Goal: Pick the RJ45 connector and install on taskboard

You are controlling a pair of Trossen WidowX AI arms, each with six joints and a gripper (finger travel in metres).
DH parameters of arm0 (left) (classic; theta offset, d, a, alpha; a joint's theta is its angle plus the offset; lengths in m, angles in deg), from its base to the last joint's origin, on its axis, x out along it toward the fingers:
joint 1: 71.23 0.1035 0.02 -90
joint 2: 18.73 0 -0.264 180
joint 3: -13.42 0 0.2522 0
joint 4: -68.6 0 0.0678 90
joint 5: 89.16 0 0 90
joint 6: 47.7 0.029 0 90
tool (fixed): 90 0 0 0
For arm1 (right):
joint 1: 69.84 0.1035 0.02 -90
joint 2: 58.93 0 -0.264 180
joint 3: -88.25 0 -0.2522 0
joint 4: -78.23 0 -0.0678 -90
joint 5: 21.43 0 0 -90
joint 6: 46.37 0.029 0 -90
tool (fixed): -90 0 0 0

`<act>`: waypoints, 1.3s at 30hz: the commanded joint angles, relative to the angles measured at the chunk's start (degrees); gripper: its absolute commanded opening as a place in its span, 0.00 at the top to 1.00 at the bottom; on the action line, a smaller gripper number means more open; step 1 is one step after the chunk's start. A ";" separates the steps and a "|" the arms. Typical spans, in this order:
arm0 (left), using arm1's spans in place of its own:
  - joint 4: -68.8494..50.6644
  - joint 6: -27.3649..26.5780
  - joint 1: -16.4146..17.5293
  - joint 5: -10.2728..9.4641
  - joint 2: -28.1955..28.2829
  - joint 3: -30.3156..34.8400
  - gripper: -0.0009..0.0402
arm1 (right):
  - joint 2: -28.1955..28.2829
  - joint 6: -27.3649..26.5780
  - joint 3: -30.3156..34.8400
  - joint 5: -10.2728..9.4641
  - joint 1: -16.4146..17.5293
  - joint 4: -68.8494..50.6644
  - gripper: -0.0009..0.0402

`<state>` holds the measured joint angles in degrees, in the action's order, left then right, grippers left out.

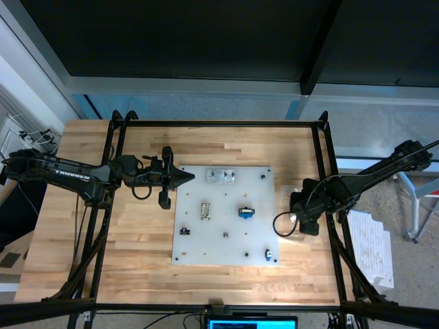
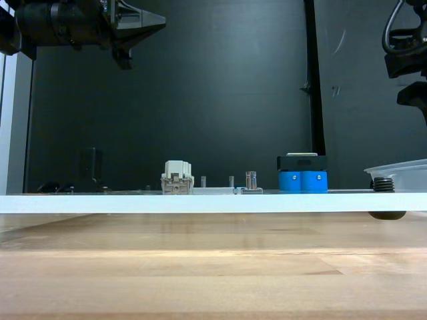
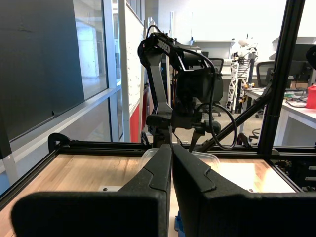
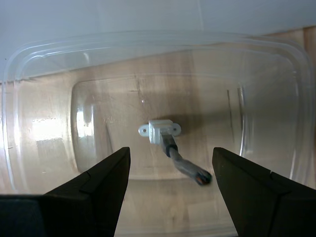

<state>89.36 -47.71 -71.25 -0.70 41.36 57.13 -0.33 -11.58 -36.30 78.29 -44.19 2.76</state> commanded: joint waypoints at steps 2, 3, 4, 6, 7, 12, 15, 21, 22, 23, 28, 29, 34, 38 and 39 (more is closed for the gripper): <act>0.00 0.00 0.02 0.00 0.02 0.00 0.98 | 0.00 -0.72 -1.99 -0.20 -0.02 2.60 0.41; 0.00 0.00 0.02 0.00 0.02 0.00 0.98 | 0.00 -0.76 -2.36 -0.20 -0.04 2.89 0.41; 0.00 0.00 0.00 0.00 0.02 0.00 0.98 | 0.00 -0.76 -2.71 -0.20 -0.04 3.08 0.41; 0.00 0.00 0.02 0.00 0.00 0.00 0.98 | 0.00 -1.01 -3.32 -0.20 -0.13 3.61 0.41; 0.00 0.00 0.02 0.00 0.02 0.00 0.98 | 0.00 -1.20 -3.65 -0.20 -0.15 4.02 0.41; 0.00 0.00 0.00 0.00 0.02 0.00 0.98 | 0.00 -2.34 -5.29 -0.26 -0.68 5.95 0.42; 0.00 0.02 0.00 0.00 0.00 0.00 0.98 | 0.00 -2.84 -6.16 -0.37 -1.11 6.88 0.42; 0.00 0.00 0.00 0.00 0.00 0.00 0.98 | 0.00 -3.58 -6.71 -0.44 -1.20 7.30 0.42; 0.00 0.00 0.00 0.00 0.00 0.00 0.98 | 0.00 -3.58 -6.82 -0.44 -1.20 7.30 0.42; 0.00 0.00 0.02 0.00 0.00 0.00 0.98 | 0.00 -3.56 -6.84 -0.44 -1.20 7.32 0.42; 0.00 0.02 0.00 0.00 0.00 0.00 0.98 | 0.02 -3.56 -6.86 -0.39 -1.25 7.41 0.47; 0.00 0.02 0.00 0.00 0.00 0.00 0.98 | 0.02 -3.58 -6.86 -0.39 -1.25 7.45 0.49; 0.00 0.00 0.02 0.00 0.00 0.00 0.98 | 0.02 -3.78 -6.86 -0.42 -1.27 7.72 0.57; 0.00 0.02 0.00 0.00 0.00 0.00 0.98 | 0.02 -3.76 -6.86 -0.48 -1.27 7.87 0.63; 0.00 0.00 0.00 0.00 0.02 0.00 0.98 | 0.02 -3.76 -6.86 -0.48 -1.29 7.87 0.65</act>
